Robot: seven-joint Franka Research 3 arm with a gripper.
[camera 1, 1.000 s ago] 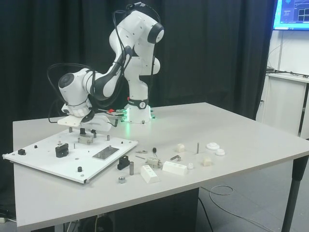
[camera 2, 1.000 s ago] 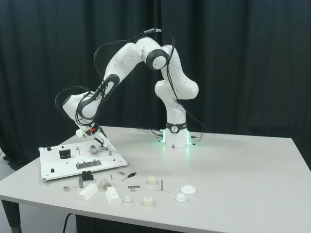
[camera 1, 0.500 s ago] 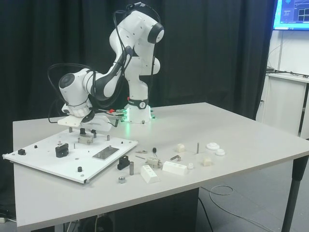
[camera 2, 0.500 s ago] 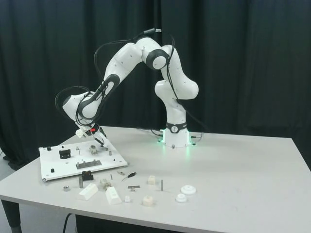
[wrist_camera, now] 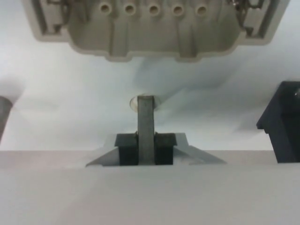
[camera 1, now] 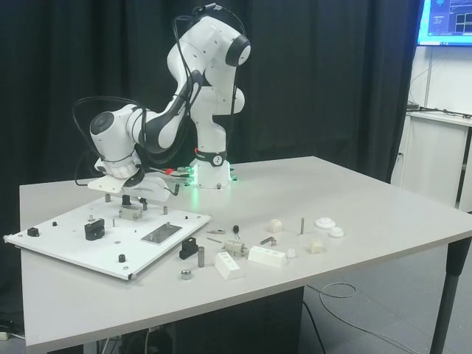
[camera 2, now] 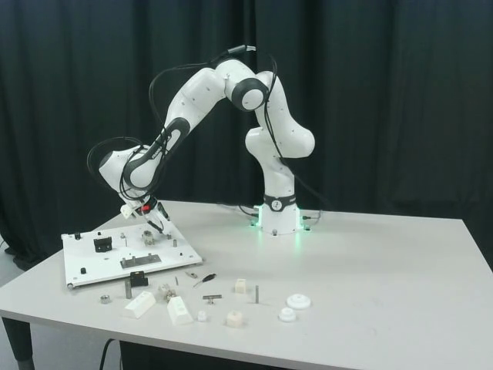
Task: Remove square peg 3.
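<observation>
Black curtain; grey tabletop (camera 1: 383,214); white board (camera 1: 66,247). Hand (wrist_camera: 146,149) clamps peg (wrist_camera: 146,129), upright over its hole. Step: extraction. Next: likely straight lift clear, then carry off the board.

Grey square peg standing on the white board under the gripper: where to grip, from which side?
Grip the grey square peg on its upper shank, coming straight down from above. It stands upright on the white board with two flat opposite faces, and the gripper's black pads already sit on them; a vertical pull should suit.
</observation>
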